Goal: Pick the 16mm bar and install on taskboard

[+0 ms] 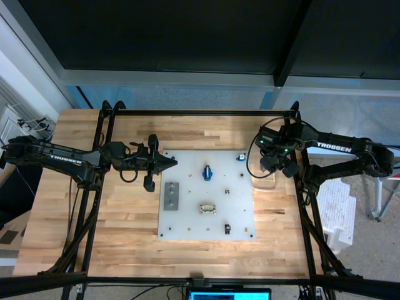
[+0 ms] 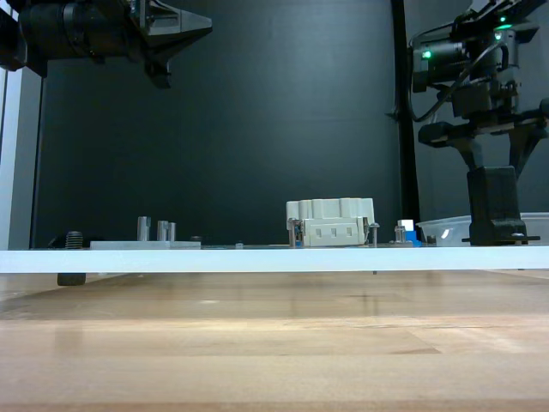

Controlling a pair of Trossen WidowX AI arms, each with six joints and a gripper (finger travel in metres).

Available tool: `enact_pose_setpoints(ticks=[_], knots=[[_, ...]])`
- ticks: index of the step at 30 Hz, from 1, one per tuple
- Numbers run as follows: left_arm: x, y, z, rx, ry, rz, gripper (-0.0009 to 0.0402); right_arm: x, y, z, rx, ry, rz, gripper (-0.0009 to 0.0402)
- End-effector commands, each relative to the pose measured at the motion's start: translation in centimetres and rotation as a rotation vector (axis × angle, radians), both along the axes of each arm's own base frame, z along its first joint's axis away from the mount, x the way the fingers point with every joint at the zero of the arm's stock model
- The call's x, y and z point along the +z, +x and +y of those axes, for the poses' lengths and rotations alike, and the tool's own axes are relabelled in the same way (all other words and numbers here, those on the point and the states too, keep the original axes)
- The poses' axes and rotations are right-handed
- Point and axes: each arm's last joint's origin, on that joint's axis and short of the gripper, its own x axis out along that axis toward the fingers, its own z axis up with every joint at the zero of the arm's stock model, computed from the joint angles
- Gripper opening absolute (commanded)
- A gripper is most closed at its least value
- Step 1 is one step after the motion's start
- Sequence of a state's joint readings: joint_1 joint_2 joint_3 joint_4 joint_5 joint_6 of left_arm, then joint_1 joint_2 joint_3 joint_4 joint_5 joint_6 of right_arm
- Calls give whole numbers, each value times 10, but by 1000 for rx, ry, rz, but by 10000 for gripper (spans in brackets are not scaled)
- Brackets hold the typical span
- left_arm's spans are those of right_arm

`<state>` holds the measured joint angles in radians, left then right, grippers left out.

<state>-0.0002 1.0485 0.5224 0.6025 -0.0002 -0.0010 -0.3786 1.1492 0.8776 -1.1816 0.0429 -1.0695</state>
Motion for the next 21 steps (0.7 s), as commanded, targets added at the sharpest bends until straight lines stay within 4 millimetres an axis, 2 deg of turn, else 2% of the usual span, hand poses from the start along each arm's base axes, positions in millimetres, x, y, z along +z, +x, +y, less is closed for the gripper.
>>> enact_pose_setpoints(ticks=[1, 13, 21], knots=[[0, 0, 0, 0, 0, 0, 0, -7, 0, 0, 13, -3, -3, 182], [0, 0, 0, 0, 0, 0, 0, -29, -1, 1, 14, 0, -4, 181], [0, 0, 0, 0, 0, 0, 0, -37, 2, 0, 15, 4, -10, 181]])
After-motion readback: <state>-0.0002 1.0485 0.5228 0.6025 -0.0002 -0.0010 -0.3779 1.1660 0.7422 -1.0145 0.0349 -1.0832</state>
